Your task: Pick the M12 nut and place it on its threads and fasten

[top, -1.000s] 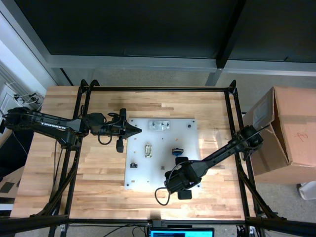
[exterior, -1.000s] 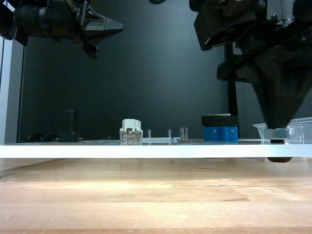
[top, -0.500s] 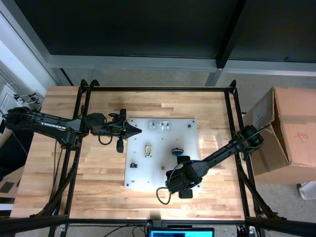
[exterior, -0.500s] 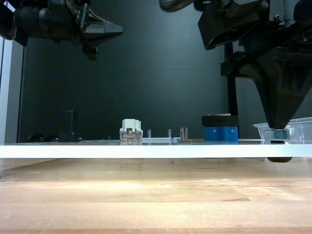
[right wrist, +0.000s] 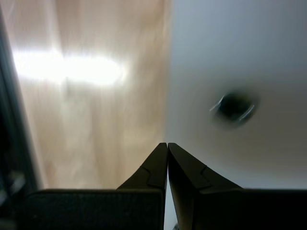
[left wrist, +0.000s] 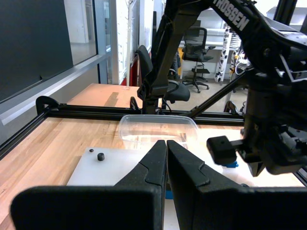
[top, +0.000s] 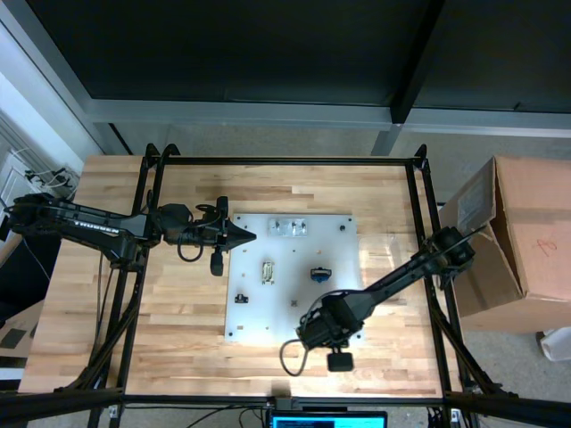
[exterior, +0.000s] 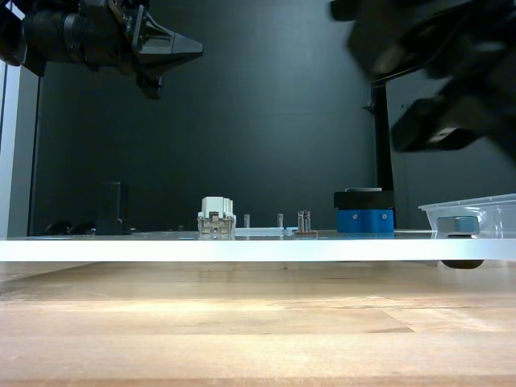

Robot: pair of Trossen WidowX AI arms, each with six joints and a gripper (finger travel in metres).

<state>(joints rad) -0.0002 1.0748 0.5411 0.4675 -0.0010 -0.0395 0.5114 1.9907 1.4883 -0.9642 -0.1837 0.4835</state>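
The small silver nut (exterior: 457, 223) sits on its short black stud (exterior: 458, 235). The right pincer (right wrist: 167, 143) hangs above it, closed and empty. The left pincer (left wrist: 166, 141), closed too, hangs by the white board's (top: 254, 316) left edge.

**One brand name, read twice**

We read TROSSEN in white capitals along a black link of the right arm (left wrist: 235, 14) in the left wrist view. In the high view we find the same white word on the left arm (top: 92, 228), small but legible. A red scrawl on the cardboard box (top: 526, 241) we cannot make out.
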